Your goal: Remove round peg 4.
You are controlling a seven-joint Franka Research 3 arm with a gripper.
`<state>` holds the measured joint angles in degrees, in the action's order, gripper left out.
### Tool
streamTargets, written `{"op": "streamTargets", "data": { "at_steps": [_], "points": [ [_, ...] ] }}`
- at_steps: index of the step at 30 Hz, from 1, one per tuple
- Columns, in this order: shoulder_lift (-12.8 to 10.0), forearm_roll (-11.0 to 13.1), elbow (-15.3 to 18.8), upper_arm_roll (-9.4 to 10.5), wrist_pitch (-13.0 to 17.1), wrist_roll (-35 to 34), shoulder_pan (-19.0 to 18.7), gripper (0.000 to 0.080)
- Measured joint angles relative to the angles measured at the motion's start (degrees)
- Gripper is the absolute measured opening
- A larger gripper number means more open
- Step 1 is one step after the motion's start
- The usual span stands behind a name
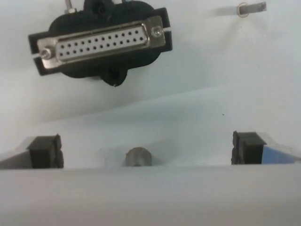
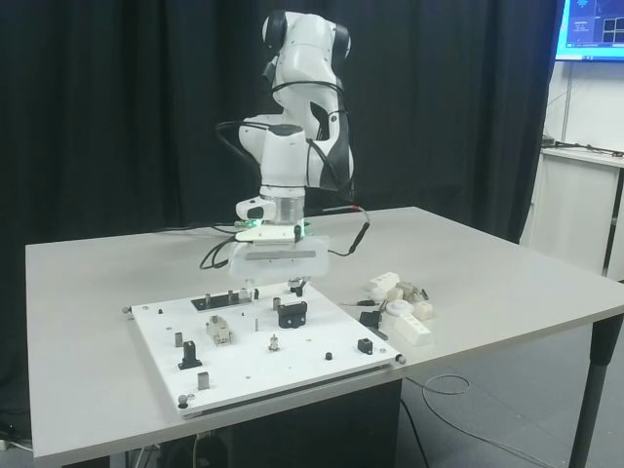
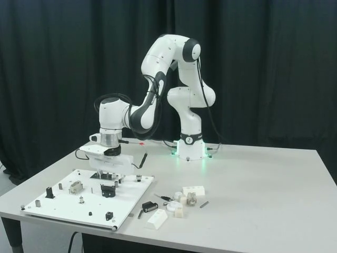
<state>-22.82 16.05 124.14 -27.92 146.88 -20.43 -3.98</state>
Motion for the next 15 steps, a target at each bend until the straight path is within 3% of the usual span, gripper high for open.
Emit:
{"op": "streamTargets", "data": {
  "at_steps": [15],
  "points": [
    [-1.06,2.50,-0.01,-0.09,-0.03,2.00,0.42,0.0800]
  ]
}}
